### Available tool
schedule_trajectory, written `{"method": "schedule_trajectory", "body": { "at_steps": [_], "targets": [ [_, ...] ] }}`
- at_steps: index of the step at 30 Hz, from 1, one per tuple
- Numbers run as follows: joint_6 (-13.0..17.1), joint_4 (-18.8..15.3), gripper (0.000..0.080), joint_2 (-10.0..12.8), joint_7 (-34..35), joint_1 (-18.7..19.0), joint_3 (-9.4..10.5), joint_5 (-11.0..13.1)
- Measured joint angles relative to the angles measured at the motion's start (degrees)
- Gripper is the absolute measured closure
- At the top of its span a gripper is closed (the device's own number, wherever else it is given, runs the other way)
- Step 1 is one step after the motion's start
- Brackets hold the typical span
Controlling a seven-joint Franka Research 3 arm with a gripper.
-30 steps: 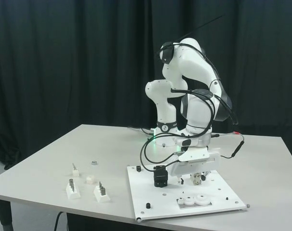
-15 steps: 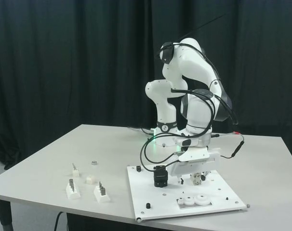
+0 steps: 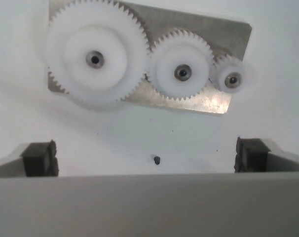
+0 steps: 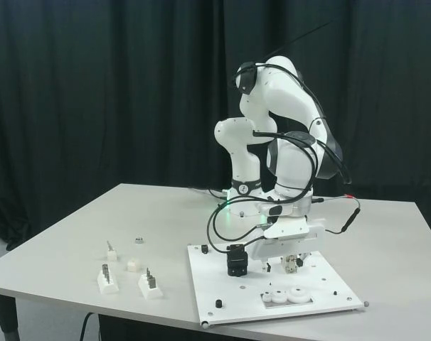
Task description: Pick Ethernet.
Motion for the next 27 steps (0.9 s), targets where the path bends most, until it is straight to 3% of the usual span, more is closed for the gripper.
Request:
{"method": "schedule_trajectory", "body": {
  "at_steps": [9, 16, 27],
  "targets": [
    [-0.03, 0.00, 0.0003, 0.00, -0.81, 0.11, 0.00, -0.80],
    [-0.16, 0.00, 0.0003, 0.00, -9.48, 0.42, 0.05, -1.73],
    [-1.01, 0.00, 0.0003, 0.00, -10.93, 0.44, 0.05, -1.88]
  ]
}}
